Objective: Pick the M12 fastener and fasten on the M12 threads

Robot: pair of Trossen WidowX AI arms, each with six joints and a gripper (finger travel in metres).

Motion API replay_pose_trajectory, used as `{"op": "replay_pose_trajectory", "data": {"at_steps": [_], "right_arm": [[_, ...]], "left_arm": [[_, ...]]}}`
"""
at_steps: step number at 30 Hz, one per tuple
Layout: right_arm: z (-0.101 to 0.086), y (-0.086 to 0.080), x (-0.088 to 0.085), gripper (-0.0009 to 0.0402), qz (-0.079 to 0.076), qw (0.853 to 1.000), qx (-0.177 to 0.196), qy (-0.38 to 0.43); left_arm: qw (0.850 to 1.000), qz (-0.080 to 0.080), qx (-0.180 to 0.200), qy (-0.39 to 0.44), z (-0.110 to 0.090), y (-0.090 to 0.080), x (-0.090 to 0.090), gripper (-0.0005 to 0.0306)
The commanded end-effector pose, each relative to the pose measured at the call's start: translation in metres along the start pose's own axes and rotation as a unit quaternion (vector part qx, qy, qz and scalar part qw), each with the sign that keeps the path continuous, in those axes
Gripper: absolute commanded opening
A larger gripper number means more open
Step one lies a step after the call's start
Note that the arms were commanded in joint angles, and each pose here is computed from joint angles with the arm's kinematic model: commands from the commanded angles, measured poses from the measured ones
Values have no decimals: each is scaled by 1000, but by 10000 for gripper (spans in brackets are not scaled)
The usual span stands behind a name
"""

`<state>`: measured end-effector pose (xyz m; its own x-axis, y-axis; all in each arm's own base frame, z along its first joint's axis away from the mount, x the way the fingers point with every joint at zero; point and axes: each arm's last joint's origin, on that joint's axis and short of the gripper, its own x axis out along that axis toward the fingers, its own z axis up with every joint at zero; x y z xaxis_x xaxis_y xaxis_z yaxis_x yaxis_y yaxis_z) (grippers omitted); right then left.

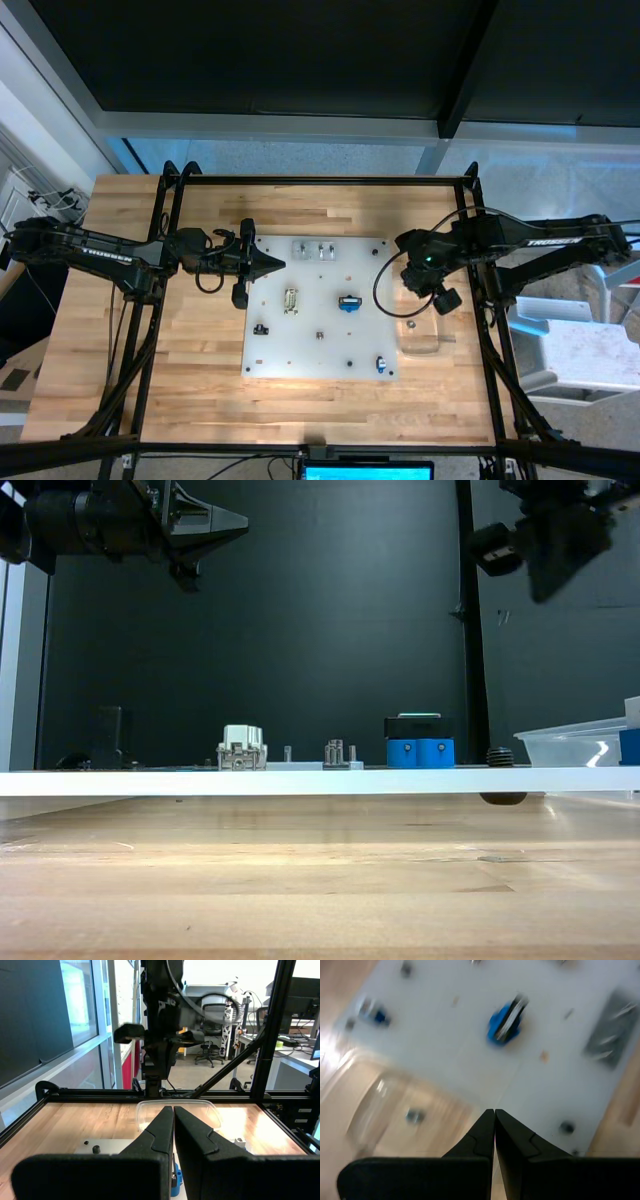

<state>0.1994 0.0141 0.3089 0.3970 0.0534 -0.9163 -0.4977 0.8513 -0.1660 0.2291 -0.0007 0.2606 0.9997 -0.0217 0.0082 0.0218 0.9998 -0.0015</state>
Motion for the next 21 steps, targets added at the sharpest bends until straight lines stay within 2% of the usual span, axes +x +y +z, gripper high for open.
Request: {"op": "replay_pose_trajectory", "data": {"at_steps": [1, 6, 12, 14, 21], "right_arm": [[1, 4, 4, 0, 27, 998, -19, 44], [2, 16, 10, 0, 62, 992, -69, 87], [10, 28, 25, 0, 92, 980, -127, 122], [11, 31, 28, 0, 98, 976, -149, 127], [19, 41, 45, 0, 111, 969, -173, 139]], "left_arm": [[1000, 0, 0, 0, 0, 0, 0, 0], [1000, 0, 0, 0, 0, 0, 0, 0], [1000, 0, 0, 0, 0, 0, 0, 0], [1000, 0, 0, 0, 0, 0, 0, 0], [1000, 0, 0, 0, 0, 0, 0, 0]]}}
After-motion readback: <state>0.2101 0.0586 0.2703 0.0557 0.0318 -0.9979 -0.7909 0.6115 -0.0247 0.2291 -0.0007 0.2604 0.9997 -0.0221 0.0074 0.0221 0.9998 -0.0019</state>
